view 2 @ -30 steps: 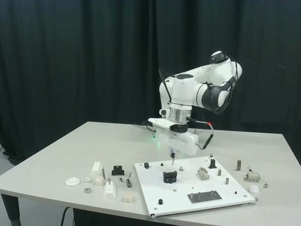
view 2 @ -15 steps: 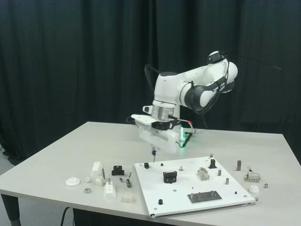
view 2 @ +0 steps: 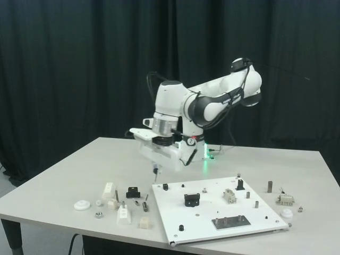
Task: Place square peg 1.
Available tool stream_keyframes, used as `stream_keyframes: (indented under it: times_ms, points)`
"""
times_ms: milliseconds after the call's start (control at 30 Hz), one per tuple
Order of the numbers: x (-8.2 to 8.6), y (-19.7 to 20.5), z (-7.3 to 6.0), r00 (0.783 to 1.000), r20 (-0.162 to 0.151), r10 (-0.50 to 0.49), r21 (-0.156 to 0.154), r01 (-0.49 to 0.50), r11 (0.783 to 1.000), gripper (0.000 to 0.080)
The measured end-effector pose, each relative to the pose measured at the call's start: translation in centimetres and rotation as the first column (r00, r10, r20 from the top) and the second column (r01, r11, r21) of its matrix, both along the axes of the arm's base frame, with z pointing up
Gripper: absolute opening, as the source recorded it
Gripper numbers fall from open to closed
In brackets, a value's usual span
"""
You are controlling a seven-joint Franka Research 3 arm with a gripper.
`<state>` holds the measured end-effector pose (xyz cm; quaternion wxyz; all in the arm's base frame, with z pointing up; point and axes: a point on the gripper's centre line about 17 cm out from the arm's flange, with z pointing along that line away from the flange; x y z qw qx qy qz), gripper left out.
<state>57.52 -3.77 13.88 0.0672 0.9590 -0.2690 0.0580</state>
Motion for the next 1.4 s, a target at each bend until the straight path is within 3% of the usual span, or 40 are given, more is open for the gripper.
stream_keyframes:
  times_ms: [433,900,1400]
  points:
    - [-0.6,-4.9,-2.0,0.998,-0.034,0.046,0.014,-0.046,0.999,0.0028]
    - [-0.3,-9.0,-4.9,0.997,-0.026,0.076,0.01,-0.075,0.997,0.0028]
    - [0.4,-11.7,-8.6,0.999,-0.002,0.034,0.044,-0.034,0.998,0.0028]
